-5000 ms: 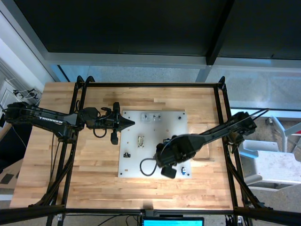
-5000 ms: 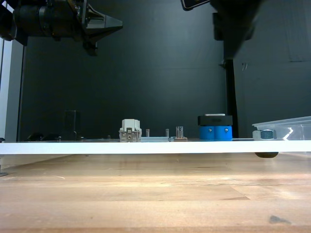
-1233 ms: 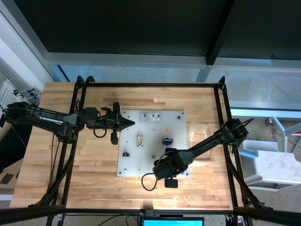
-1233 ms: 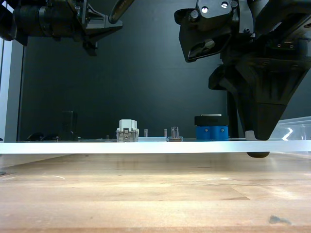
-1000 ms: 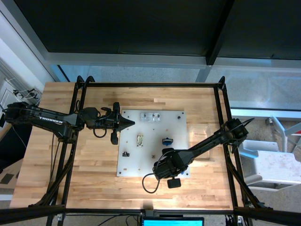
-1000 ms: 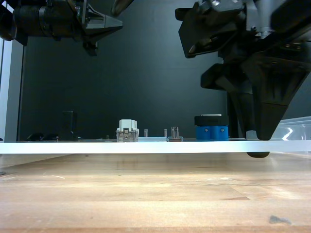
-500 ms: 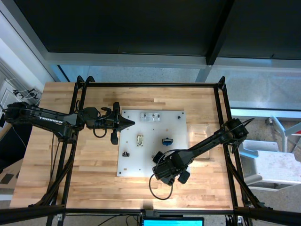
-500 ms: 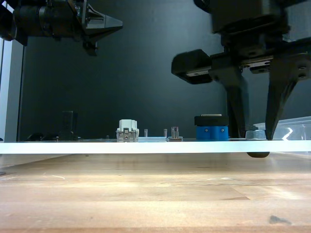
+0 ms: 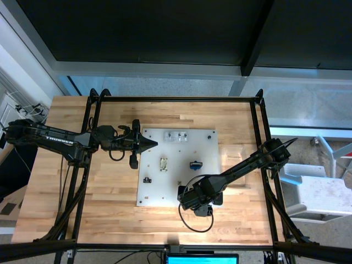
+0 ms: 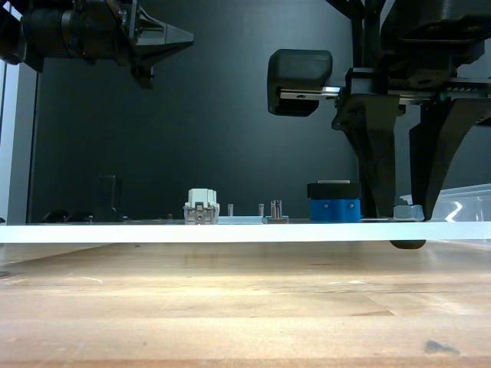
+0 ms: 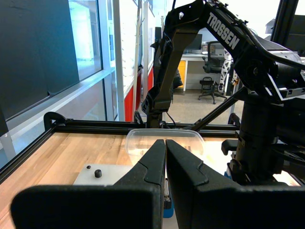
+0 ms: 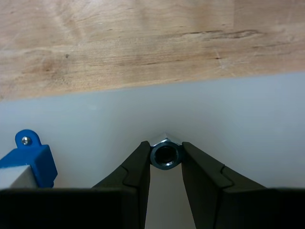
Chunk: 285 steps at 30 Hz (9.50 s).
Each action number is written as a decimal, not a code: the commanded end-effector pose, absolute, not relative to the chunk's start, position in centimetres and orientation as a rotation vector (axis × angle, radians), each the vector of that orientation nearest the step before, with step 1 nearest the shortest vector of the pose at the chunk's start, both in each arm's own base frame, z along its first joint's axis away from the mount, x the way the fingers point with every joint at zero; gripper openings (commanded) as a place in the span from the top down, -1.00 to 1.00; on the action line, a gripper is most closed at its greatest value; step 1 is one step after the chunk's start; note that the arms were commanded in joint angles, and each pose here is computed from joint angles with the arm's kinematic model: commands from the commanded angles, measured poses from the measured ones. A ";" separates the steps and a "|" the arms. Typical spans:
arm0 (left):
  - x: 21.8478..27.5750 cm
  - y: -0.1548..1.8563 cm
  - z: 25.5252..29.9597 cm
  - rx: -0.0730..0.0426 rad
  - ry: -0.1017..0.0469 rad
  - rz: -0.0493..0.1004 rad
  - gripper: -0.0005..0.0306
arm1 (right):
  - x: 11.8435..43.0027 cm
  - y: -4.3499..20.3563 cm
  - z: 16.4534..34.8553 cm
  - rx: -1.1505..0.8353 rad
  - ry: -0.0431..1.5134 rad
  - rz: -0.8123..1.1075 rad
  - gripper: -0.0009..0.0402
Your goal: Unfasten the M12 fastener and place in the container
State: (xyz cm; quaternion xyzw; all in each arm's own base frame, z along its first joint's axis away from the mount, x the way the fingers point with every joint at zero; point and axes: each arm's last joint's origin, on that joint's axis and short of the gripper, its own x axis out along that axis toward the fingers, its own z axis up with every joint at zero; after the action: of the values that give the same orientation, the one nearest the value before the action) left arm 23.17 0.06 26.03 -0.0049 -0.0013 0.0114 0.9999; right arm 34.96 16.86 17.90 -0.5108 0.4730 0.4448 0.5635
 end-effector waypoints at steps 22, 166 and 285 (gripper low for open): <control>23.17 0.06 26.02 -0.009 -0.002 0.023 0.96 | 35.0 16.9 17.9 -1.201 1.109 1.047 0.19; 23.17 0.07 26.02 -0.009 -0.003 0.023 0.96 | 33.0 16.9 20.2 0.137 1.428 -0.063 0.96; 23.17 0.06 25.99 -0.009 0.000 0.023 0.96 | 33.9 17.5 20.6 0.141 1.423 0.088 0.96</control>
State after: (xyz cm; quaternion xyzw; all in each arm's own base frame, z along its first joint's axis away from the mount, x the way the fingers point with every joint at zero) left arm 23.17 0.06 26.00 -0.0047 0.0000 0.0116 0.9999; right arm 33.85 17.45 21.01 0.0740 0.6493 0.0334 0.7562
